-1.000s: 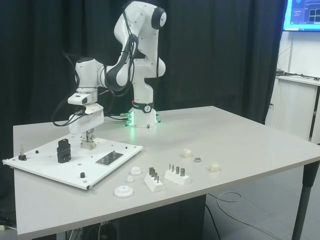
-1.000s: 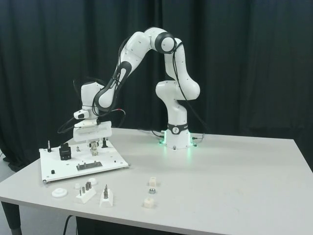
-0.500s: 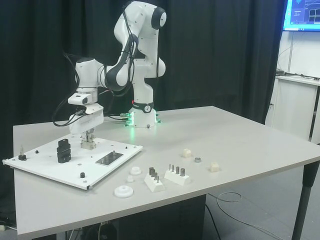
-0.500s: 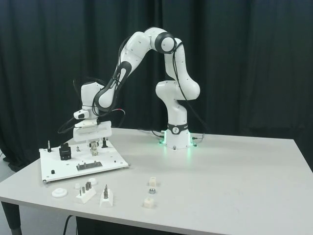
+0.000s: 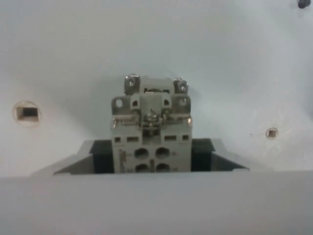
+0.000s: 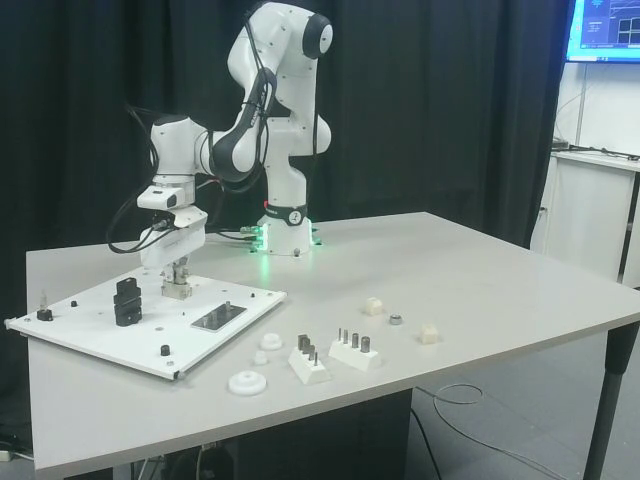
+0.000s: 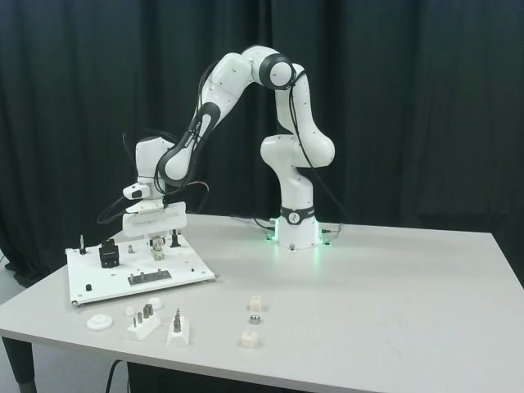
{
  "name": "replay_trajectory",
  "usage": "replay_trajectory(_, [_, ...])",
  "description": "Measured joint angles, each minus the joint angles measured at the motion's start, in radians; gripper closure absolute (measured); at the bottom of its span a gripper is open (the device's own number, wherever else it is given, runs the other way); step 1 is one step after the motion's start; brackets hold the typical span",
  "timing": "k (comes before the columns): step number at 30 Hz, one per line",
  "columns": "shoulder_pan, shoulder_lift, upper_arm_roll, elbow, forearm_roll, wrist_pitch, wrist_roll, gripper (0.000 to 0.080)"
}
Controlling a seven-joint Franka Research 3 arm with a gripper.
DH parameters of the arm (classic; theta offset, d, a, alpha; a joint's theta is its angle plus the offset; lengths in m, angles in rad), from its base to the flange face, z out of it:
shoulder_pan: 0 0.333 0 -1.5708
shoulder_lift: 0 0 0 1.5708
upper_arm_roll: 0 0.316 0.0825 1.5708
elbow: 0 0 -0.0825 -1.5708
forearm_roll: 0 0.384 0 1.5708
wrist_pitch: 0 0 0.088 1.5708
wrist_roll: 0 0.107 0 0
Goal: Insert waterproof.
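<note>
White arm's gripper (image 6: 177, 272) directly above small grey waterproof connector (image 5: 150, 128) standing on white board (image 6: 100, 333), finger opening impossible to tell; connector likely rigid, light, best pinched across its flat sides.

The gripper (image 6: 177, 272) is being hemmed in on the white board (image 6: 100, 335) by the black block (image 6: 126, 302), while open desk (image 6: 480, 270) is being left toward the far side.

Waterproof connector (image 5: 150, 128) upright on white board (image 6: 100, 330)
Grey block, metal screw clamp on top, round holes in face.
</note>
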Motion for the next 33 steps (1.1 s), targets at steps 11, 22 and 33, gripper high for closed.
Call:
replay_trajectory(11, [0.0,0.0,0.0,0.0,0.007,0.0,0.029,0.0488])
replay_trajectory(22, [0.001,0.0,0.0,-0.001,0.009,0.0,0.067,0.0488])
replay_trajectory(33, [0.001,0.003,0.0,-0.001,0.01,0.001,0.079,0.0488])
